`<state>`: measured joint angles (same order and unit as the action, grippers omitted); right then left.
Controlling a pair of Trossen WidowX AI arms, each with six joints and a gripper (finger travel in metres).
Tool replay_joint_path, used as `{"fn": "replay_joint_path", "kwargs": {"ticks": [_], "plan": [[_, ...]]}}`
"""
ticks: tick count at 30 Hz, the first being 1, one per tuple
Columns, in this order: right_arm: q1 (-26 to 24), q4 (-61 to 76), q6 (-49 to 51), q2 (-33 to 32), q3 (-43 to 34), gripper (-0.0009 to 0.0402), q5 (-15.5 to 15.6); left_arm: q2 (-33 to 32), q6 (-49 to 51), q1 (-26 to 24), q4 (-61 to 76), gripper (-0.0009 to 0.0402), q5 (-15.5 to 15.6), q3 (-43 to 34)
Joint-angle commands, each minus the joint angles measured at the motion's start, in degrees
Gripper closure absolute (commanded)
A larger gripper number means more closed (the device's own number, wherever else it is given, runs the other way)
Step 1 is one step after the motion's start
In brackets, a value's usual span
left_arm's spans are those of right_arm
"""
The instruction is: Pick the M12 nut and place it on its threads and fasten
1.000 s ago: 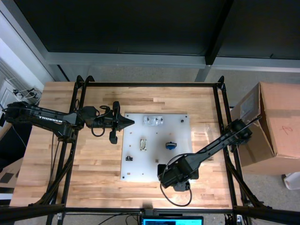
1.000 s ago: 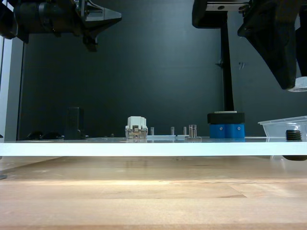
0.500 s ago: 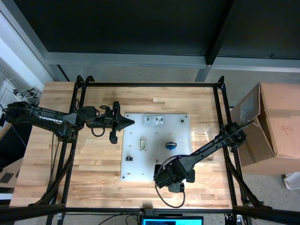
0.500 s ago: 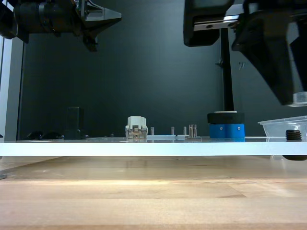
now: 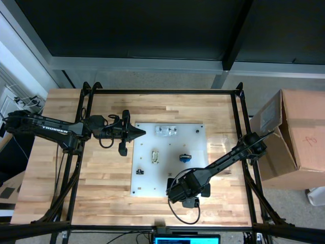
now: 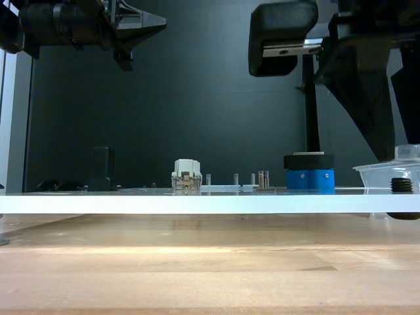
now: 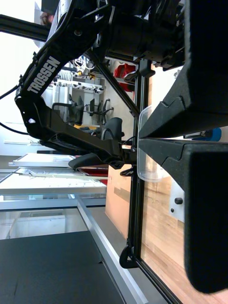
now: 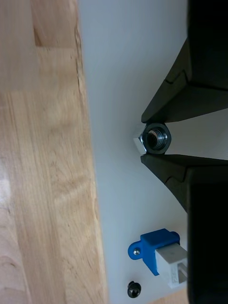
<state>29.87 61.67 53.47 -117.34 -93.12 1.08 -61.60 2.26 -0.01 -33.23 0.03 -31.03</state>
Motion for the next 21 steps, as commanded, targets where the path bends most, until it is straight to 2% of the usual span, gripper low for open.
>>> {"fn": "replay_joint_path", "kwargs": {"ticks": [1, 21], "plan": [[-0.15, -1.01, 0.02, 0.63, 1.07, 0.0393, -0.04, 0.0, -0.02, 0.0, -0.02, 0.0393, 0.0, 0.0], [-0.26, -4.57, -0.04, 0.55, 4.7, 0.0393, -0.13, 0.0, -0.02, 0.0, -0.04, 0.0393, 0.0, 0.0]]}}
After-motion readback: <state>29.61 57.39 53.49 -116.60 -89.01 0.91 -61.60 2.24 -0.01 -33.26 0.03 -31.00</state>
